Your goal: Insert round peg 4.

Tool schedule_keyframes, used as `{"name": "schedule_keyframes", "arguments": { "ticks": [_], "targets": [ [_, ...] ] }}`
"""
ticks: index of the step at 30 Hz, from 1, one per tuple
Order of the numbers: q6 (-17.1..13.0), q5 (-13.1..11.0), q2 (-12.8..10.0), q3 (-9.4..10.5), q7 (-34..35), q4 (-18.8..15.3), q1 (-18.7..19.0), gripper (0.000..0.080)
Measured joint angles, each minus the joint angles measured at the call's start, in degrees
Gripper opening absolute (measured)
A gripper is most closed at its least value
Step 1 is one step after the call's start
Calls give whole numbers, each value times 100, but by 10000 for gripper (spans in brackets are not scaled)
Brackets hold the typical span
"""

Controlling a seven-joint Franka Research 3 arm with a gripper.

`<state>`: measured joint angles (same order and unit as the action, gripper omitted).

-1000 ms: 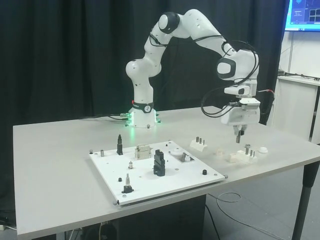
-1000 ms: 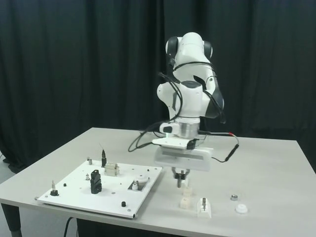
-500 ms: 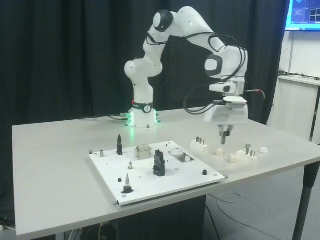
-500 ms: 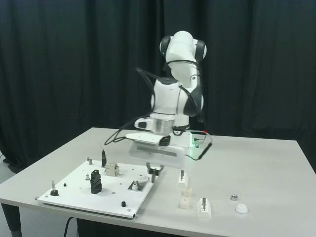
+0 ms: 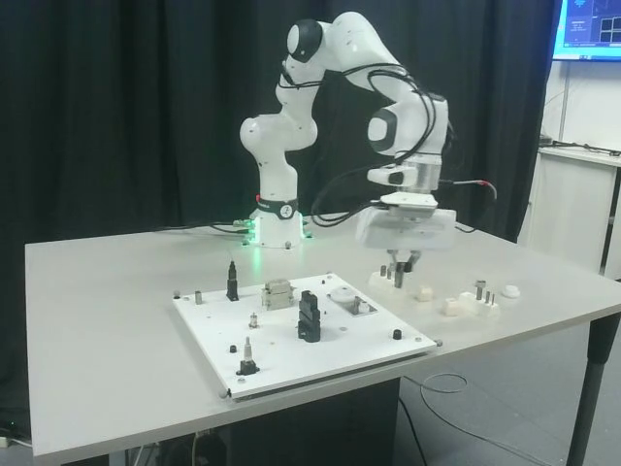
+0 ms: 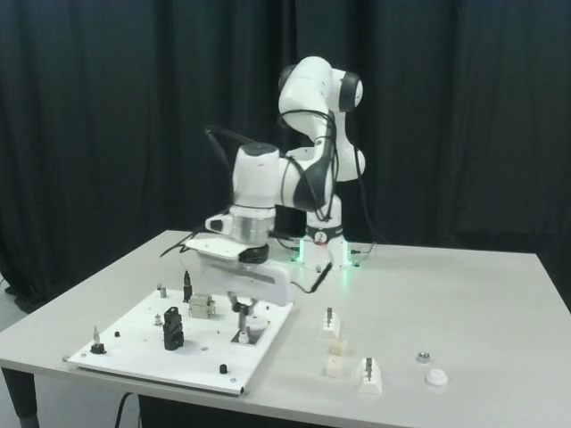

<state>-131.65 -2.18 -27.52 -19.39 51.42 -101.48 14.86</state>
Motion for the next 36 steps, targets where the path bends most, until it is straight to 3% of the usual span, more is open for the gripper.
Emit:
{"name": "schedule_keyframes", "arguments": {
  "ticks": [16,28,36],
  "targets": [
    [-83,-543,1,-8,1342,-265,-548,149],
    [-83,-612,0,-64,3320,-422,-636,149],
    [-155,-612,-15,-65,3821,-500,-636,149]
  ]
}}
